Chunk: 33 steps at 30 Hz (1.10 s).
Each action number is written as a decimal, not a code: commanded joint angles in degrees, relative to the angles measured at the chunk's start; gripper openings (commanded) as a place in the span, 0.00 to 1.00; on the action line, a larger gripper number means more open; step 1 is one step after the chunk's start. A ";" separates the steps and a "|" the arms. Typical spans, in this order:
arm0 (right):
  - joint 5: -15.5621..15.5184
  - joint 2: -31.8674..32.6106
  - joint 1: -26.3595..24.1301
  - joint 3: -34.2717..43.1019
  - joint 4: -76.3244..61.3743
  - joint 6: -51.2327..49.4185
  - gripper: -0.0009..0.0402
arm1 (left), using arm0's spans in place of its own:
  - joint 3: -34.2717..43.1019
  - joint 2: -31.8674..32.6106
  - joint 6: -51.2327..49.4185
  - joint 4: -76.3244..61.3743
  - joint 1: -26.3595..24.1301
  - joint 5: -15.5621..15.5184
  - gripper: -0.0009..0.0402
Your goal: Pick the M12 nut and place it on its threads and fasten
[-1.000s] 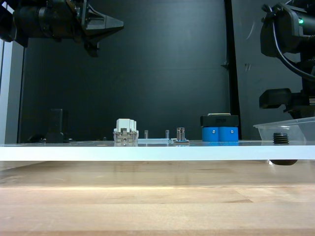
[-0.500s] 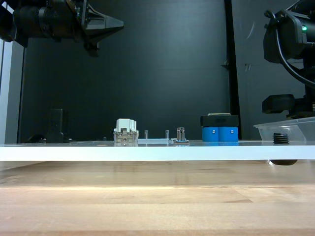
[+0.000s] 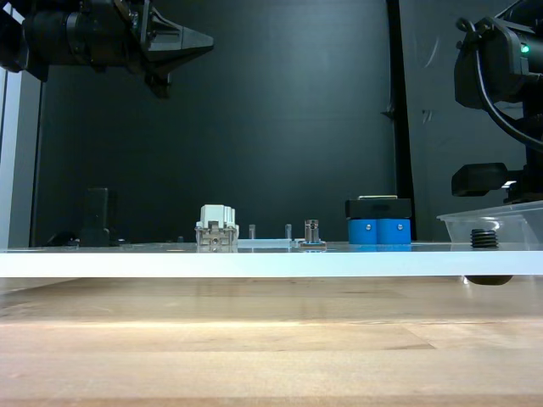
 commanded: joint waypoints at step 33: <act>0.13 8.24 6.86 27.89 -15.19 28.11 0.05 | 0.02 0.00 0.00 0.00 0.00 0.00 0.02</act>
